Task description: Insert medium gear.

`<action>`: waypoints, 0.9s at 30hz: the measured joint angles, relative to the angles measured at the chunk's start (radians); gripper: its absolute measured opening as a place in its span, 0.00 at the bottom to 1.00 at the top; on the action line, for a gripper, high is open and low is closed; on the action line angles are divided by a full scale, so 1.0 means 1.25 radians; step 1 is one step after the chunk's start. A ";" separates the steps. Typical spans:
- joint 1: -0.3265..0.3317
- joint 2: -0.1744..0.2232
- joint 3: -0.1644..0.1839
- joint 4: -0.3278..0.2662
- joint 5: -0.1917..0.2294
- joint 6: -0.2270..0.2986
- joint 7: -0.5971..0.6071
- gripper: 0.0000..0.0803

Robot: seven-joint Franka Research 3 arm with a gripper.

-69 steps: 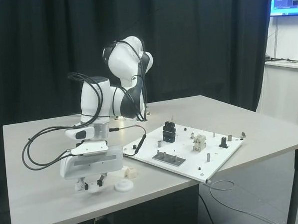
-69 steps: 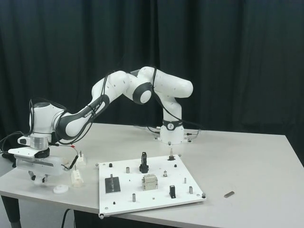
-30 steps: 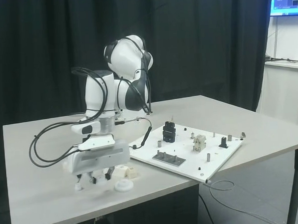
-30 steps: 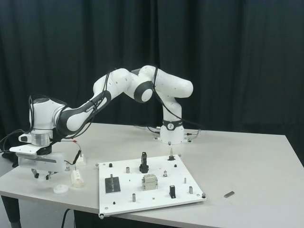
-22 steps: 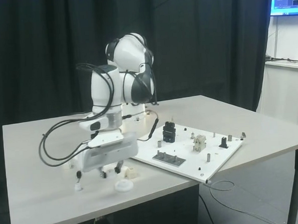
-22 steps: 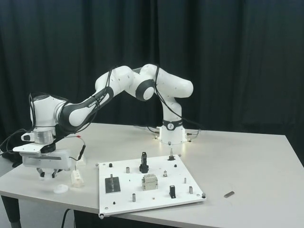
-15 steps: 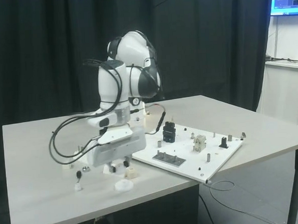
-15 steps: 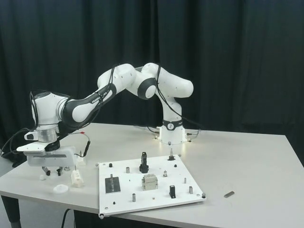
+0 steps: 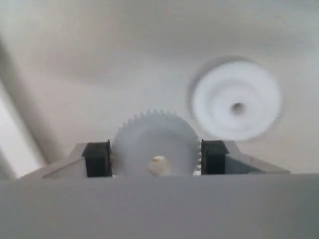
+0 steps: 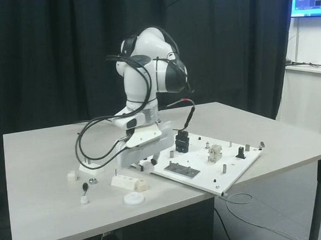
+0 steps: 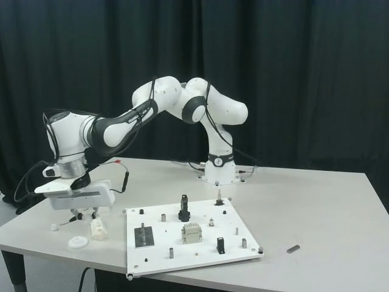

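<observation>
Claw (image 9: 155, 158) gripping medium gear (image 9: 155, 145), bore vertical.

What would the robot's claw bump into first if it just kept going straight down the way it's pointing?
Probably the bare grey table. The gripper, holding a white gear, points down at it; the bigger white gear lies off to one side. Depth is hard to judge.

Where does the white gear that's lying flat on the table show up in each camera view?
Wrist view: the flat white gear lies on the grey table, beyond the gripper and apart from it.
First room view: at, near the table's front edge, just in front of the white block.
Second room view: at, beside that block.
Shared landmark: the gripper, shut on a smaller white toothed gear, hangs close above.
</observation>
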 joint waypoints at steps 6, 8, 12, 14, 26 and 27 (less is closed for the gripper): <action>0.027 -0.010 -0.015 -0.008 0.016 -0.038 0.019 0.49; 0.035 -0.013 -0.017 -0.012 0.019 -0.048 0.024 0.49; 0.054 -0.020 -0.025 -0.025 0.026 -0.055 0.032 0.49; 0.063 -0.022 -0.028 -0.031 0.029 -0.056 0.037 0.49; 0.118 -0.045 -0.036 -0.089 0.030 -0.056 0.059 0.49; 0.123 -0.047 -0.038 -0.094 0.030 -0.056 0.061 0.49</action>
